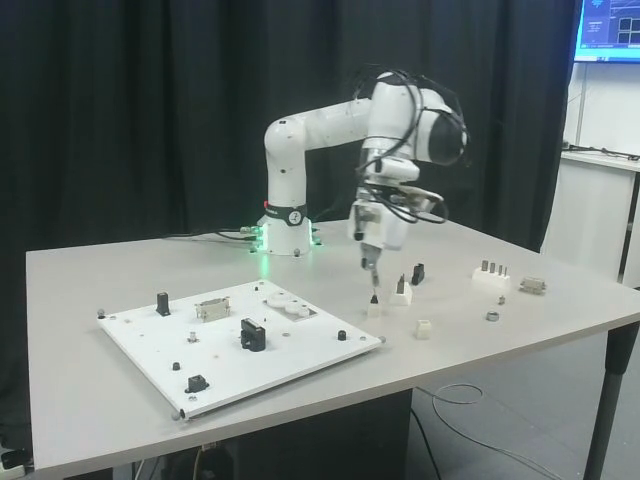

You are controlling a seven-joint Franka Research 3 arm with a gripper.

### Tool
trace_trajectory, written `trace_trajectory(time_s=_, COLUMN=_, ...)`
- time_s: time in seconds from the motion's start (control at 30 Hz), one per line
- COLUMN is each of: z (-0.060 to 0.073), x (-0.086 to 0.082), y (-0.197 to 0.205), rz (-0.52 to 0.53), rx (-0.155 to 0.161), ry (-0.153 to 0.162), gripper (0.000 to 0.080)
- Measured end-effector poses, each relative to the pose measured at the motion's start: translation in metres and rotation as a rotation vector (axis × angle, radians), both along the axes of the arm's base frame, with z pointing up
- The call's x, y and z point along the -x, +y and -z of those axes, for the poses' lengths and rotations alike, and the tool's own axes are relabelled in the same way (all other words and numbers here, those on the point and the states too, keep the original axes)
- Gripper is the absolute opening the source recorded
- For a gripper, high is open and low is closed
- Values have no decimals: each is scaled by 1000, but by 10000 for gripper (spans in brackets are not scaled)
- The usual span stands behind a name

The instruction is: Place Ethernet.

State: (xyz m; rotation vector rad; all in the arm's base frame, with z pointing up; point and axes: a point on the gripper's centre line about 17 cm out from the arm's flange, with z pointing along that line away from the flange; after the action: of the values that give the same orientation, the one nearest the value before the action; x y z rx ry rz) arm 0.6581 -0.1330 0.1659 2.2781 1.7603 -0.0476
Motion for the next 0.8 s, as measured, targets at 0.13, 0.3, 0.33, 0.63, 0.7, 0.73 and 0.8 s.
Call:
trace_trajectory(time_s=0.13, z=4, x=0, y=27, rz=25, rx=5, ry=11, gripper=61)
trace_trajectory(time_s=0.3, z=11, x=2, y=55, rz=58, rx=25, ry=30, gripper=61)
trace_trajectory(time_s=0.33, z=12, x=3, y=59, rz=66, rx=29, ry=35, gripper=61)
trace_trajectory(time_s=0.63, z=31, x=9, y=97, rz=102, rx=62, ry=79, gripper=61)
trace_trajectory(time_s=0.7, z=35, x=10, y=103, rz=103, rx=70, ry=88, gripper=61)
trace_trajectory(time_s=0.73, z=37, x=10, y=105, rz=104, rx=74, ry=92, gripper=61)
trace_trajectory(time_s=0.8, z=40, x=11, y=109, rz=106, rx=81, ry=100, gripper=61)
